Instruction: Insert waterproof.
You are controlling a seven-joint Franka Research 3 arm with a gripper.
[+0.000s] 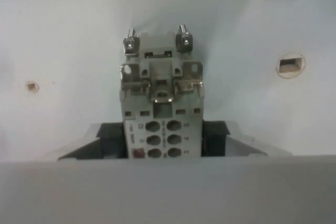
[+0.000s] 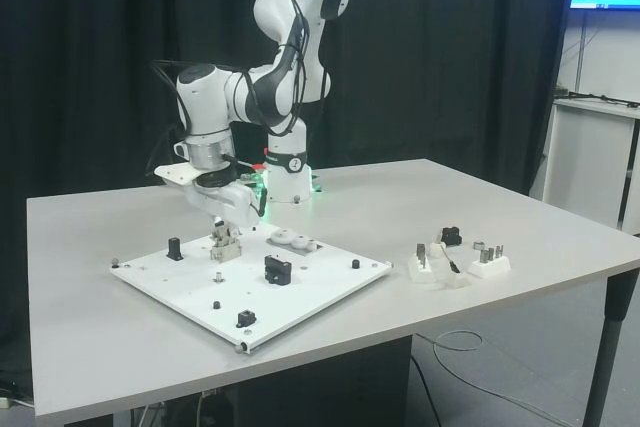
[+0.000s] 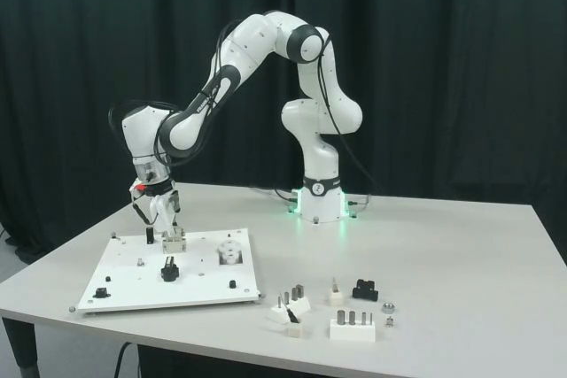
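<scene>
The waterproof connector (image 1: 161, 98) is a grey block with two metal screws on top and several round holes in its face. It stands upright on the white board (image 2: 320, 287), toward the board's back left. My gripper (image 1: 164, 140) reaches down over it, and the black fingers (image 1: 112, 141) press against both of its sides, so the gripper is shut on it. From the first room view, the gripper (image 2: 222, 223) sits right above the connector (image 2: 225, 246). The second room view shows the same gripper (image 3: 168, 217) over the connector (image 3: 174, 239).
On the board are black fixtures (image 2: 276, 271), (image 2: 174, 247), (image 2: 246, 318) and a white round part (image 2: 293, 239). The board has a slot (image 1: 290, 65) and a small hole (image 1: 32, 86). White holders with metal parts (image 2: 440, 262), (image 2: 490, 263) lie on the grey table beside the board.
</scene>
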